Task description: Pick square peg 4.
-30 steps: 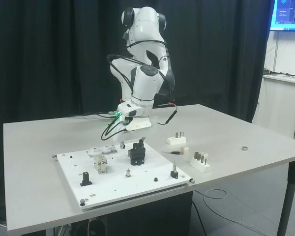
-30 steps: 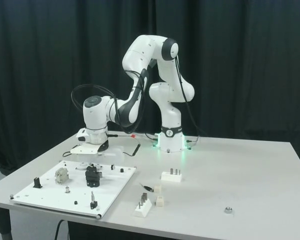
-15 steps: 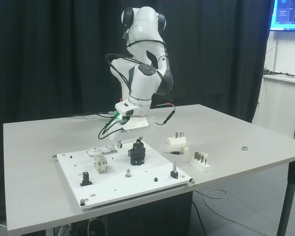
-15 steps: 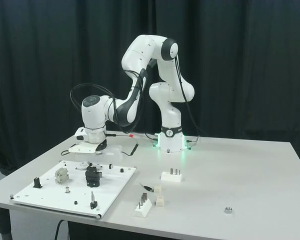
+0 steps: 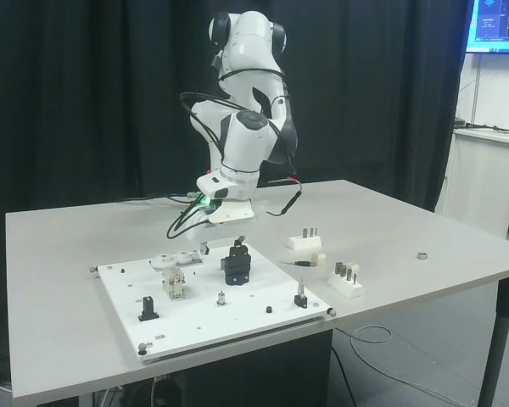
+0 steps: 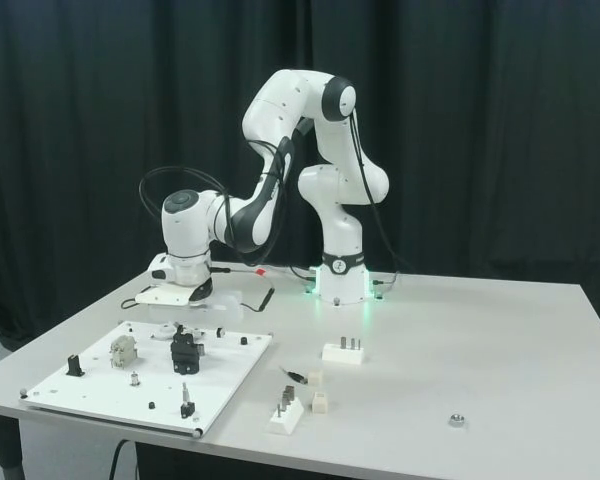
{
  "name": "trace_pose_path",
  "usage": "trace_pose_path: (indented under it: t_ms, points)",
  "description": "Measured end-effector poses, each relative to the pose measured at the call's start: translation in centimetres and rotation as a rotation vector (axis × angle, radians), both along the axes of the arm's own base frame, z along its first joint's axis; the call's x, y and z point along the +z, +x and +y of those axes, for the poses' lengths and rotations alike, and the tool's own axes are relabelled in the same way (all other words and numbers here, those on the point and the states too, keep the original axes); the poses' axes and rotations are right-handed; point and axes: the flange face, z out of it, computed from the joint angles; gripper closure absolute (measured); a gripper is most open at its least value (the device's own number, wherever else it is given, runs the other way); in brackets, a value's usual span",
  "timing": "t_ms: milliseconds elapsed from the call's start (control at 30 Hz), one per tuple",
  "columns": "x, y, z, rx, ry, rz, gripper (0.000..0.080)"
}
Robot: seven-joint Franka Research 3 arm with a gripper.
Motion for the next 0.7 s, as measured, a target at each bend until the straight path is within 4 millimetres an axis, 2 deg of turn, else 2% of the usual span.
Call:
trace_pose_path:
  t_ms: [367, 700]
  points:
    - [0.2, 0.0, -0.1, -0.002, 0.0, -0.002, 0.0003]
    - [1.2, -0.4, -0.4, -0.017, 0.008, 0.01, 0.0003]
